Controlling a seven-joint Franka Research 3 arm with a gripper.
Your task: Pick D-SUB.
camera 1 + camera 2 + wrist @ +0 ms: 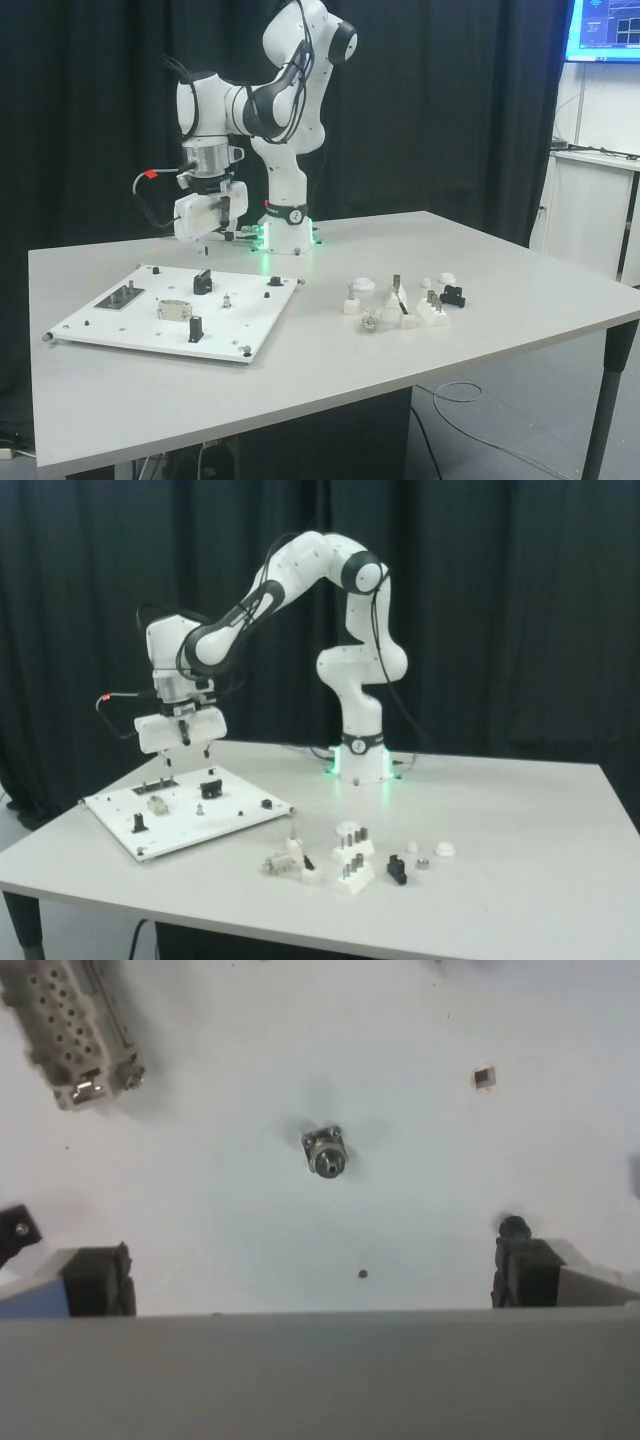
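Approach step, nothing grasped yet. Going near to far from the wrist view: gripper [315,1275] spread wide, black pads [100,1280] both visible with nothing between them. Past the fingertips, a small round metal connector [326,1151] stands upright on the white board [420,1190]; the gripper is roughly centred over it. Further out, a grey multi-pin rectangular connector [72,1030] lies on the board, and I'd judge that's the D-SUB, though I can't confirm the type from these views. A tiny square part [484,1077] sits well apart on the other side.

Room views: gripper [203,213] hovers above the board's far edge [170,305], clear of all parts. Loose white and black fixtures [405,300] sit on the grey table [480,280] well away from the board; not relevant.

Next move, my call: shift laterally off the round connector to centre over the multi-pin one, rotate the wrist so the jaws straddle its narrow width, then descend. Risk is closing on the wrong part if it goes straight down from here
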